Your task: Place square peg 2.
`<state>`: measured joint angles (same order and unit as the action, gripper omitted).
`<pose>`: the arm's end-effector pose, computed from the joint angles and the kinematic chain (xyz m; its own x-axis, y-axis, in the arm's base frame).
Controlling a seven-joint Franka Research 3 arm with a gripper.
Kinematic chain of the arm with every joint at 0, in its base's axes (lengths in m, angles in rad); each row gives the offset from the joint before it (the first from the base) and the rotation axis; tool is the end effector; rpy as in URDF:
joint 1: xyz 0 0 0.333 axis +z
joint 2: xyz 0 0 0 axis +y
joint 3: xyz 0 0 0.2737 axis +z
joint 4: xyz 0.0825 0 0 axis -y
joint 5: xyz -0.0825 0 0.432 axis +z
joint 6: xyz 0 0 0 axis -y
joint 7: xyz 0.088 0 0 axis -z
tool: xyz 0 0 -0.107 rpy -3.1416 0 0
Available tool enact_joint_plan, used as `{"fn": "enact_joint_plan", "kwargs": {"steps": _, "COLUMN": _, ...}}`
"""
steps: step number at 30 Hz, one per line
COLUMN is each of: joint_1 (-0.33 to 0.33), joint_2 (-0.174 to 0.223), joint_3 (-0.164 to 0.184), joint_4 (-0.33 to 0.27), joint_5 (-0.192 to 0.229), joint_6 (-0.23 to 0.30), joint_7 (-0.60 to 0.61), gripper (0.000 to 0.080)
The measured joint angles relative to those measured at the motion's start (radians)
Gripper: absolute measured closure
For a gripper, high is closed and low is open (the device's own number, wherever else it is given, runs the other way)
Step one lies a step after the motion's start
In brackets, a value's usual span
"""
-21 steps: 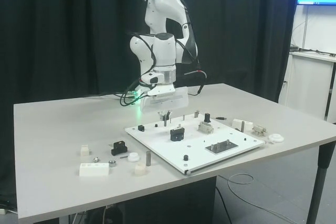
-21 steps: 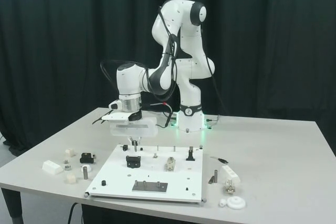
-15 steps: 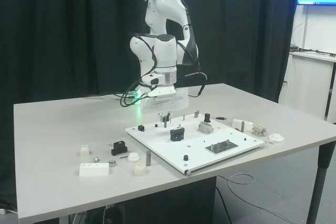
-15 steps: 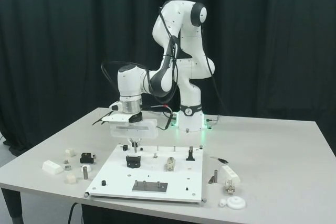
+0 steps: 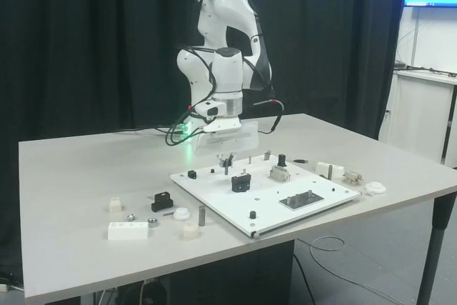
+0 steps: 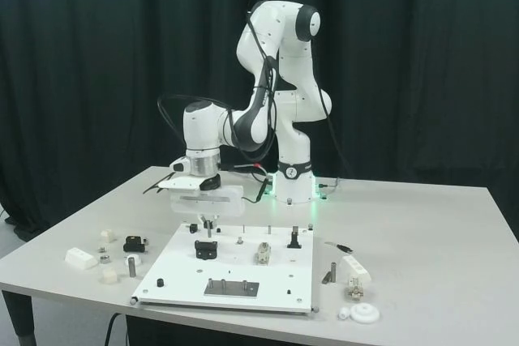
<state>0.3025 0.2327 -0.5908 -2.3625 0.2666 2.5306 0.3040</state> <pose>0.4993 -0.1671 0.1632 0.6959 -0.7179 -0.0196 -0.7182 -0.6957 -0.0151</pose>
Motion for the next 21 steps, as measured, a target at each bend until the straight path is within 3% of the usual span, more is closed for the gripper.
{"fn": "enact_joint_plan", "kwargs": {"steps": 15, "joint_1": 0.003, "joint_2": -0.002, "joint_3": -0.001, "joint_4": 0.019, "joint_5": -0.001, "joint_6": -0.002, "joint_7": 0.02, "gripper": 0.0727}}
{"fn": "enact_joint_plan", "kwargs": {"steps": 21, "joint_1": 0.003, "joint_2": -0.003, "joint_3": -0.014, "joint_4": 0.036, "joint_5": -0.028, "joint_6": -0.002, "joint_7": 0.02, "gripper": 0.0727}}
